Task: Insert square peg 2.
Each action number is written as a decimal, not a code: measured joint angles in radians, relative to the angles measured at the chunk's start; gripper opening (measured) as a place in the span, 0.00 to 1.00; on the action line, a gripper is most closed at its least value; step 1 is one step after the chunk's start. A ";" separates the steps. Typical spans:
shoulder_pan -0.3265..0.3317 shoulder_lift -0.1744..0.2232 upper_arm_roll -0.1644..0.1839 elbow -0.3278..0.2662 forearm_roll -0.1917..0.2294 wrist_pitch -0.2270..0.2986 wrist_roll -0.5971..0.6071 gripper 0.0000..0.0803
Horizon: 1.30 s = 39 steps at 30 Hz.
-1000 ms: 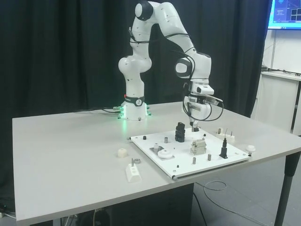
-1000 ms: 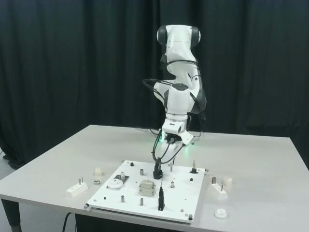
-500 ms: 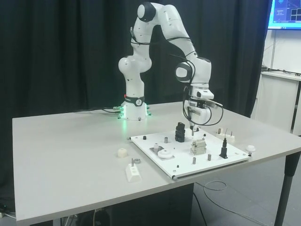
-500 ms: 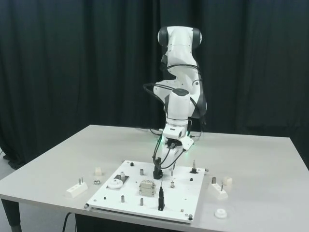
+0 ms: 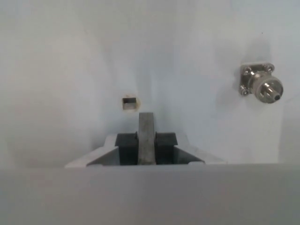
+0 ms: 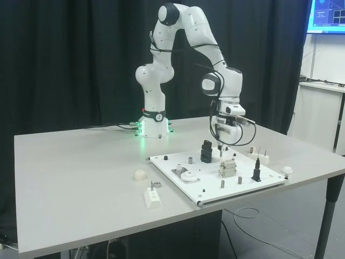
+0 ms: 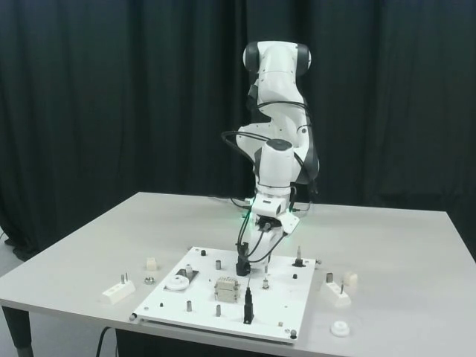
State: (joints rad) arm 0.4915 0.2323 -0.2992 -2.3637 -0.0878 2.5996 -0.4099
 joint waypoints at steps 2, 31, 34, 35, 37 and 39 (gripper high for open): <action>-0.004 0.000 0.004 -0.002 0.000 0.000 0.000 0.09; -0.024 0.012 0.034 -0.014 0.000 0.022 0.000 0.09; -0.026 0.012 0.036 -0.014 0.000 0.023 0.000 0.09; -0.026 0.012 0.036 -0.014 0.000 0.023 0.000 0.09; -0.027 0.012 0.037 -0.014 0.000 0.023 0.001 0.09; -0.028 0.012 0.038 -0.015 0.000 0.023 0.002 0.09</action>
State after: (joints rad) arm 0.4634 0.2440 -0.2617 -2.3782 -0.0878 2.6221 -0.4074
